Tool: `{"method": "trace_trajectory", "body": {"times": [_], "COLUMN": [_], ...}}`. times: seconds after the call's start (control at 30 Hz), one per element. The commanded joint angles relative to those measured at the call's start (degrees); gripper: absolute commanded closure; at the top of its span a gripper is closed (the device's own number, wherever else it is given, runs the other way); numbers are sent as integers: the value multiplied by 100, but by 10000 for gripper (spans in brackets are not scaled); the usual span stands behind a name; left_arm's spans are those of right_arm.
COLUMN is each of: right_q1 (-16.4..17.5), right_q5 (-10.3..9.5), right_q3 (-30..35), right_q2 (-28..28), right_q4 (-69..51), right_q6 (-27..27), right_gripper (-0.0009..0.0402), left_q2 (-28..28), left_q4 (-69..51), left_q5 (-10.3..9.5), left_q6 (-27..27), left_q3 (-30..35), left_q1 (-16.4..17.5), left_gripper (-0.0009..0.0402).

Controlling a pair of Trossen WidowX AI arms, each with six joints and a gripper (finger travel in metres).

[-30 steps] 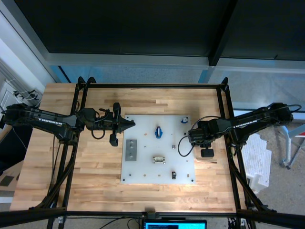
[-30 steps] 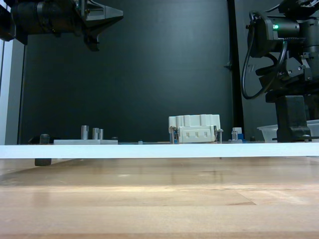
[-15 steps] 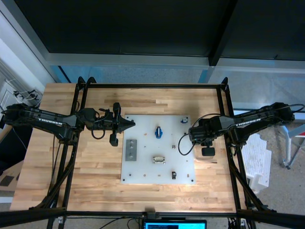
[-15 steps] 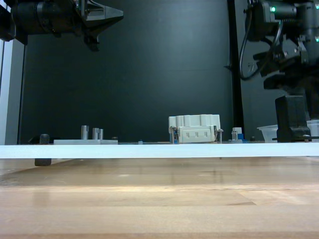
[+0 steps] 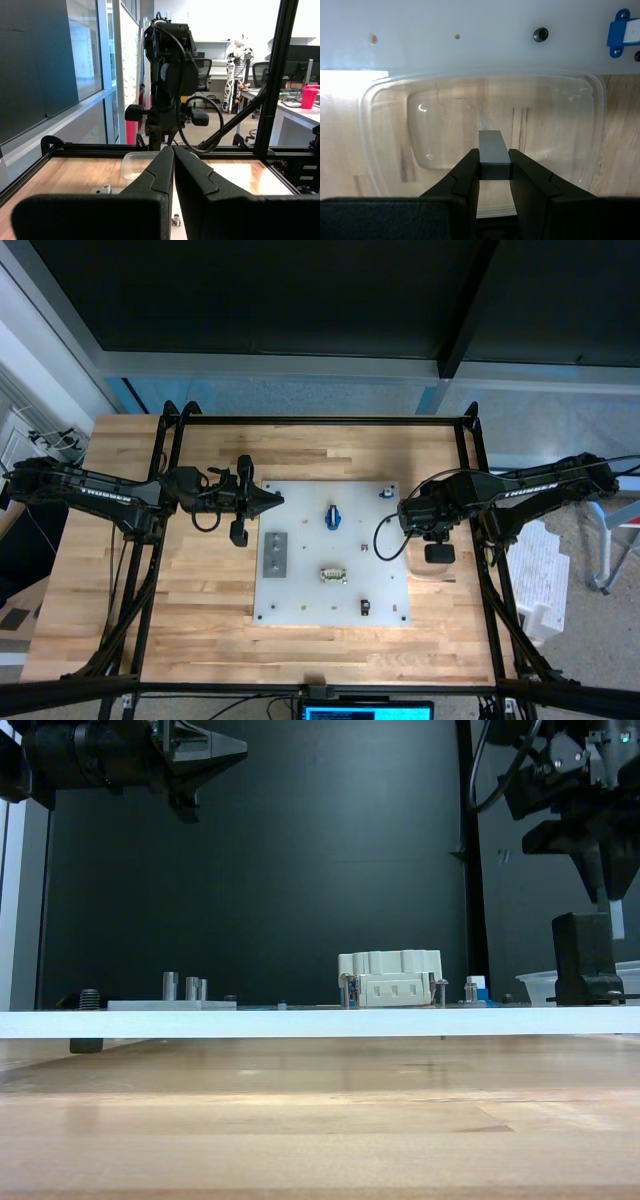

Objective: Pick the 16mm bar and install on taskboard

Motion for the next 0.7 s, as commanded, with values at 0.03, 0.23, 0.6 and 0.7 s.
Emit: {"method": "trace_trajectory", "body": {"times": [0.03,0.23,0.6,0.7], "right_q1": [39,284,1032,1174], "right_q5": [-4,2,4,7], "right_q3": [52,57,59,140], "right_q2": [0,0,105,229], "right_q4": [-22,-13,197,243], "right_q6": [114,452,1325,1506], "right_gripper": [391,391,391,391], "left_q2": [2,2,2,2], "left_q4": [0,0,0,0], "left_q5": [0,0,0,0], "left_q6": [2,2,2,2], "left_q3": [0,0,0,0], "left_q1": [2,2,0,0], "left_gripper": [393,393,393,393]}}
